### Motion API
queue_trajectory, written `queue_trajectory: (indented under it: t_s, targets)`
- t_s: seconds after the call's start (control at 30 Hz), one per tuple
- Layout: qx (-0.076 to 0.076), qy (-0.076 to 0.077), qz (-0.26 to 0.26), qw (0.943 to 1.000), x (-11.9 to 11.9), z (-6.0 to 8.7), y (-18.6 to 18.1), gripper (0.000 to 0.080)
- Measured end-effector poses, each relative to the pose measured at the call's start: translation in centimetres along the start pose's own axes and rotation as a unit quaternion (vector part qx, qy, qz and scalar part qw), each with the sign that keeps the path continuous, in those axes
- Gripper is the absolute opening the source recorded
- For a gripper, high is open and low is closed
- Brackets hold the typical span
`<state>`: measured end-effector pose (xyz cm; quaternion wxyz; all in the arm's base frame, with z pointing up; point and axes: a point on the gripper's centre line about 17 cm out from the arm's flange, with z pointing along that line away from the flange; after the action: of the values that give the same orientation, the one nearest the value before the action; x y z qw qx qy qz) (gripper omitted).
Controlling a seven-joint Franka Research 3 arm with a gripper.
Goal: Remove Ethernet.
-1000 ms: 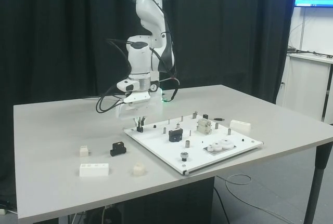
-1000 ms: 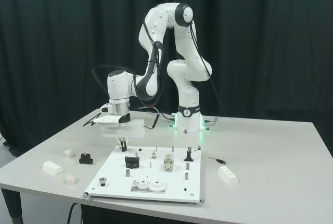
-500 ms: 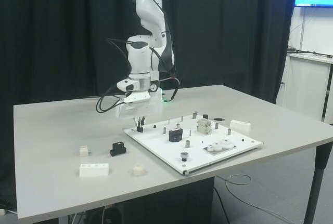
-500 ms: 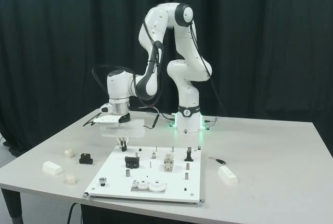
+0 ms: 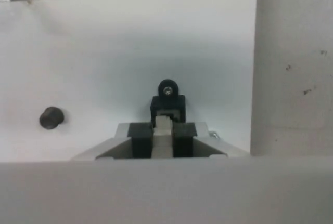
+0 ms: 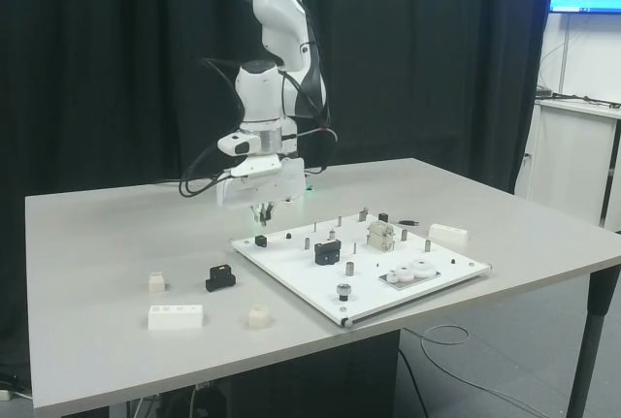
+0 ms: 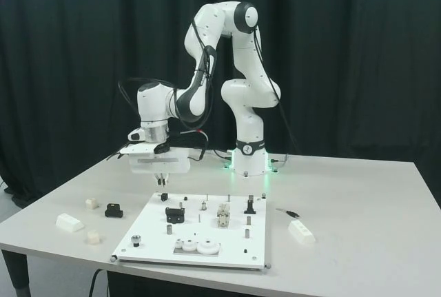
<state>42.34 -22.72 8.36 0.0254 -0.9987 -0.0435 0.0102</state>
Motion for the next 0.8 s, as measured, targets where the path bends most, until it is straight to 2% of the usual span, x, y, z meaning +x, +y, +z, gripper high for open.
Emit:
queue_trajectory:
  t_s: [0.2, 0.8]
  targets:
    - [0.000, 0.002, 0.001, 1.0000, 0.1, -0.5, 0.0, 0.0077]
    - [-0.005, -0.006, 0.010, 0.9999, -1.1, -0.1, 1.5, 0.0077]
